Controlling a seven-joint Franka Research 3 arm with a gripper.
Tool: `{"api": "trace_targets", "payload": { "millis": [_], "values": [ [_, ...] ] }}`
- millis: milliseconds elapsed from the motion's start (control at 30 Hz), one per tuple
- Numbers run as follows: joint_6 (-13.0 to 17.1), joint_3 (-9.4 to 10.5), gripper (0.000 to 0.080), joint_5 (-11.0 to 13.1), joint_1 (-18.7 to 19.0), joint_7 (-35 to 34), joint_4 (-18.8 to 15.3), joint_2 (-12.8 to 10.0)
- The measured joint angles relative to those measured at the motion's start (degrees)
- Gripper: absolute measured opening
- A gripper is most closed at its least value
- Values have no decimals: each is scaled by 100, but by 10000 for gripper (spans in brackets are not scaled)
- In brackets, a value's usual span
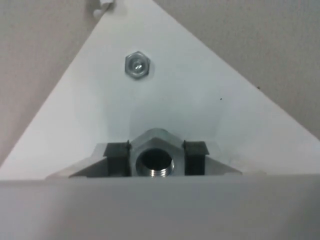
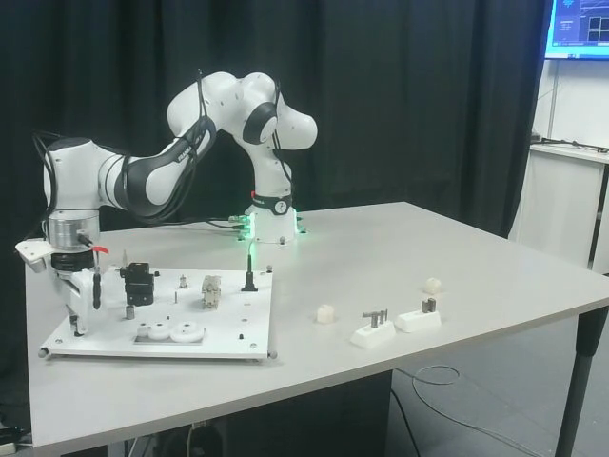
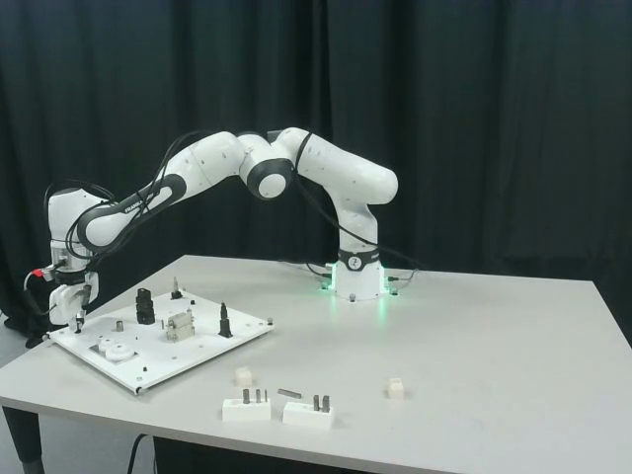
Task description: Insert bolt 4.
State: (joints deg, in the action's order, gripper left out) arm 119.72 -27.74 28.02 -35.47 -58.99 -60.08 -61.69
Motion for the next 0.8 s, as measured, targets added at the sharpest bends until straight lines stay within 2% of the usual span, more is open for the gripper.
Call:
{"api": "trace_targets", "payload": {
  "millis": [200,367,400,533,567,733,767,800],
  "values": [
    [7,0,225,-12,2,63,0,-1],
    [138,-1,225,-11,8,-74,3,0],
    [157,-2,429,-11,11,-126,8,0],
    [172,-29,429,-11,27,-221,56,1],
    [171,-42,712,-11,34,-221,71,1],
    [136,-78,712,-11,63,-220,123,17],
    [122,-80,781,-11,66,-216,131,22],
    [107,-82,781,-11,69,-209,138,27]
  ]
}}
